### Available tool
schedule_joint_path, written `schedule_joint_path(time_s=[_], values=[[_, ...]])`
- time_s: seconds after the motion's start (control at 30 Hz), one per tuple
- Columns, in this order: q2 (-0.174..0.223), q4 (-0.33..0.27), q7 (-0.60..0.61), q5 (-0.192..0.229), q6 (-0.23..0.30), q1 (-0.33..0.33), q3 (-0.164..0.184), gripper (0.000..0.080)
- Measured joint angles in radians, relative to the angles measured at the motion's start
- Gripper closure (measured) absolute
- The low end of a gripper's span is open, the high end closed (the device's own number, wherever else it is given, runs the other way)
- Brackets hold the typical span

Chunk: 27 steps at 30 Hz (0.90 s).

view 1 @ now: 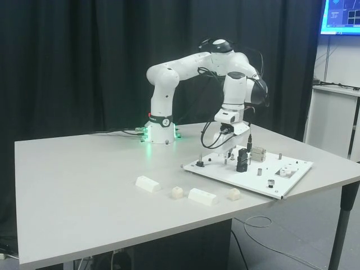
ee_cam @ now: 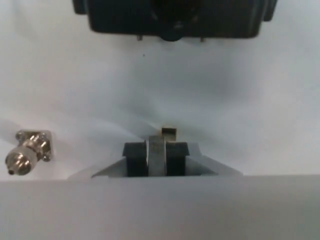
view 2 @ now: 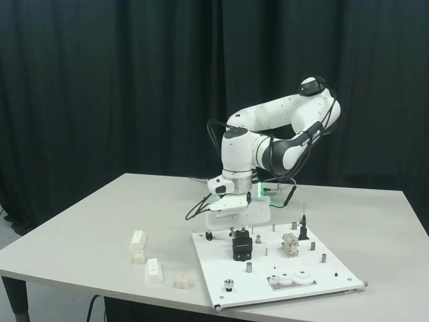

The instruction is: Insert square peg 2.

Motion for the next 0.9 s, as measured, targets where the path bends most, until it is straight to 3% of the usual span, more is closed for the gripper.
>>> schedule_joint_path(time_s=[0.9], values=[[-0.001, -0.001, 0.028, 0.015, 0.021, 0.001, 0.007, 0.0725]])
